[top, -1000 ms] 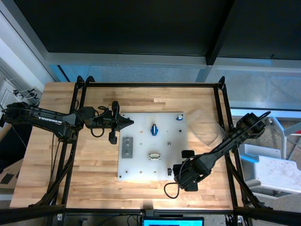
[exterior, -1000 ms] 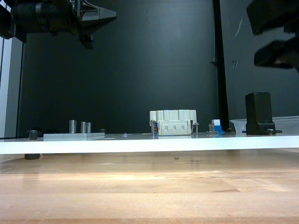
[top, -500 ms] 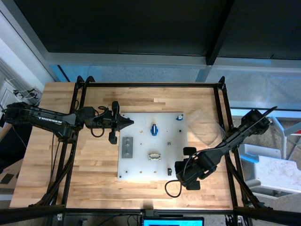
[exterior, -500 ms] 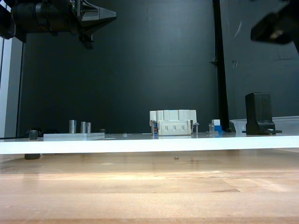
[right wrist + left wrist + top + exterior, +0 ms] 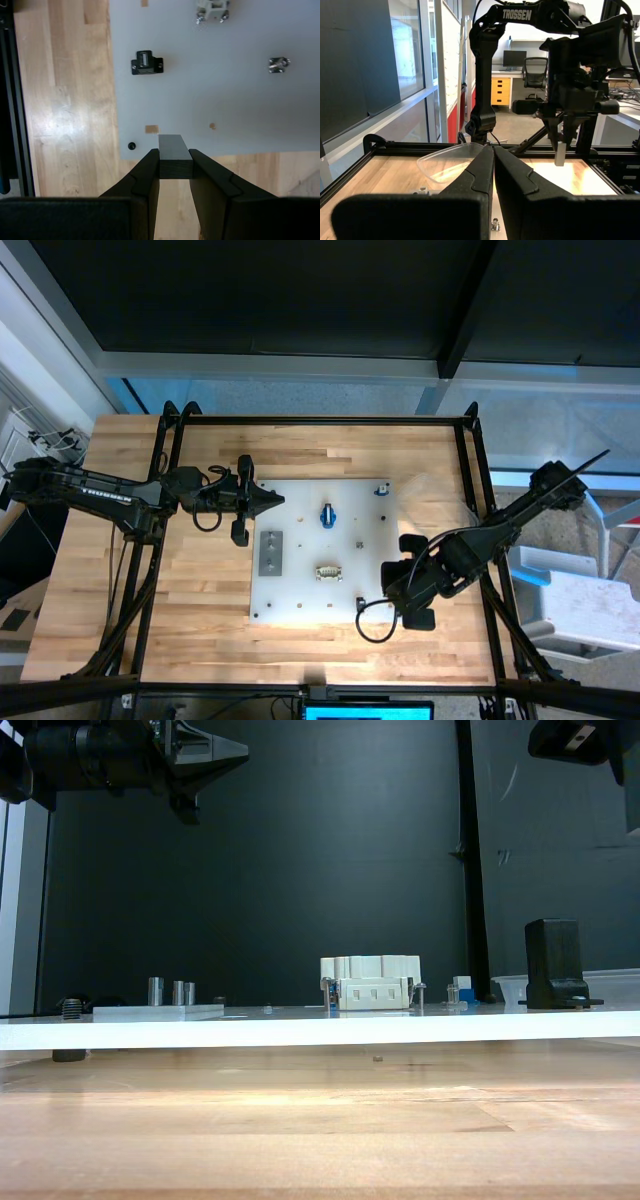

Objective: Pick the 16mm bar from the taskboard and place it in the container

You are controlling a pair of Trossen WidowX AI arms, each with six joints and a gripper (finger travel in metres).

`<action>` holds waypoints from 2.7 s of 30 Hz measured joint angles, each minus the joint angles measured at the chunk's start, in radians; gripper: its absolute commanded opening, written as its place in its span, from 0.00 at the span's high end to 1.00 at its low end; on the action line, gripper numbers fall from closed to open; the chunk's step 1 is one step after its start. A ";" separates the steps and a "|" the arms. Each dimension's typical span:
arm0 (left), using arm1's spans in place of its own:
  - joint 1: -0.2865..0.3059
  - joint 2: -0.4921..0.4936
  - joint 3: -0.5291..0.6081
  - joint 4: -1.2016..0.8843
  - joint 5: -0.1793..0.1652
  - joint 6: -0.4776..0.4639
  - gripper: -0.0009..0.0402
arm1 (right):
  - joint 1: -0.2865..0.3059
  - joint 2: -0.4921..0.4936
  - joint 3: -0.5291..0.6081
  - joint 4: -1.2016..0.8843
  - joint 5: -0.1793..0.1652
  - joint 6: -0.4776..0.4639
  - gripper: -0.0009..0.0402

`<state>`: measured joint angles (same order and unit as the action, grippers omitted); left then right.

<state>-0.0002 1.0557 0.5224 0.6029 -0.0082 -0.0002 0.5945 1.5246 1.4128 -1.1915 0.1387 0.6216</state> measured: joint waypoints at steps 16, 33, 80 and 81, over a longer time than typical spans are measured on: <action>0.000 0.000 0.000 0.000 0.000 0.000 0.98 | -0.117 -0.067 -0.063 -0.018 0.000 -0.001 0.88; 0.000 0.000 0.000 0.000 0.000 0.000 0.98 | -0.364 -0.243 -0.233 -0.028 0.000 0.001 0.88; 0.000 0.000 0.000 0.000 0.000 0.000 0.98 | -0.824 -0.437 -0.508 -0.035 -0.001 -0.002 0.88; 0.000 0.000 0.000 0.000 0.000 0.000 0.98 | -0.824 -0.437 -0.508 -0.035 -0.001 -0.002 0.88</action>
<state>-0.0002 1.0557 0.5228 0.6025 -0.0082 -0.0002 -0.2291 1.0874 0.9051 -1.2266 0.1375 0.6197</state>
